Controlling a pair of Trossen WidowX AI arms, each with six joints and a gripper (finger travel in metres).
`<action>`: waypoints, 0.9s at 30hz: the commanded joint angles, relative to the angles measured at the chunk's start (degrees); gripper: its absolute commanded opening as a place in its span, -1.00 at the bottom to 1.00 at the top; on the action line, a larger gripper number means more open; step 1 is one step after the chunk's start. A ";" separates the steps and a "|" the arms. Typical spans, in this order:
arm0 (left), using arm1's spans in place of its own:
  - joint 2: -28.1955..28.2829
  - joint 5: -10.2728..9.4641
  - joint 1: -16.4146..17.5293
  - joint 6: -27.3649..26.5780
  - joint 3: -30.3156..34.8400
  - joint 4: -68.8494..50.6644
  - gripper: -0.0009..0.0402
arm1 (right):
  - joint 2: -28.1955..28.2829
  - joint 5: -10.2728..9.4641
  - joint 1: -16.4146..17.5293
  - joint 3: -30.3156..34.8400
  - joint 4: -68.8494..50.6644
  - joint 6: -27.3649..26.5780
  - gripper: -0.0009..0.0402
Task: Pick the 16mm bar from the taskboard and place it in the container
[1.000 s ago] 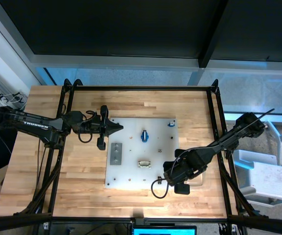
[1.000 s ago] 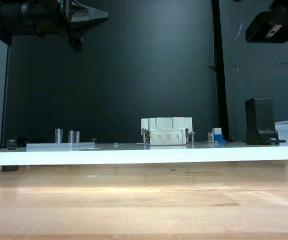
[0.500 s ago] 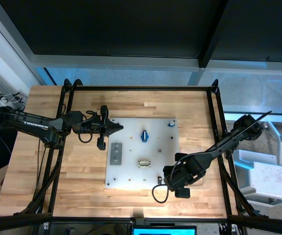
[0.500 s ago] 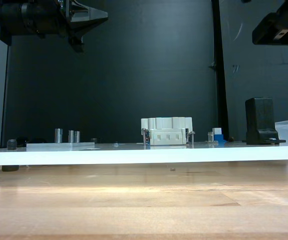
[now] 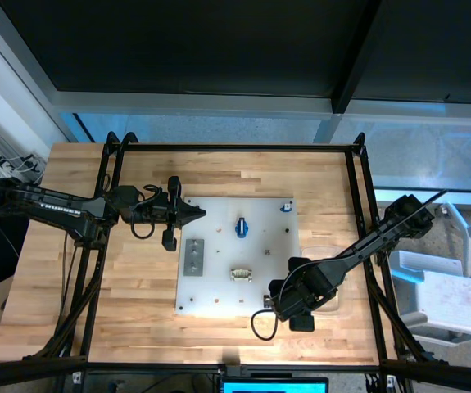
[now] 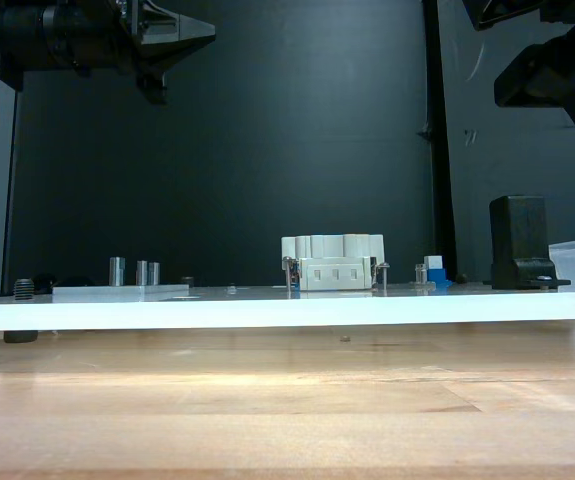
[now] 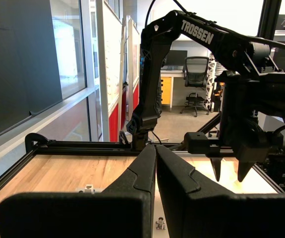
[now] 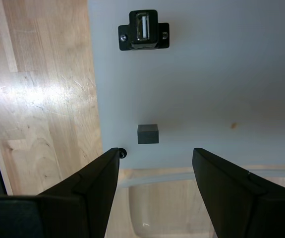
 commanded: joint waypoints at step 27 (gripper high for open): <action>0.02 0.02 0.02 0.00 0.02 0.02 -0.96 | 0.85 0.81 0.04 -6.47 6.80 -2.21 0.08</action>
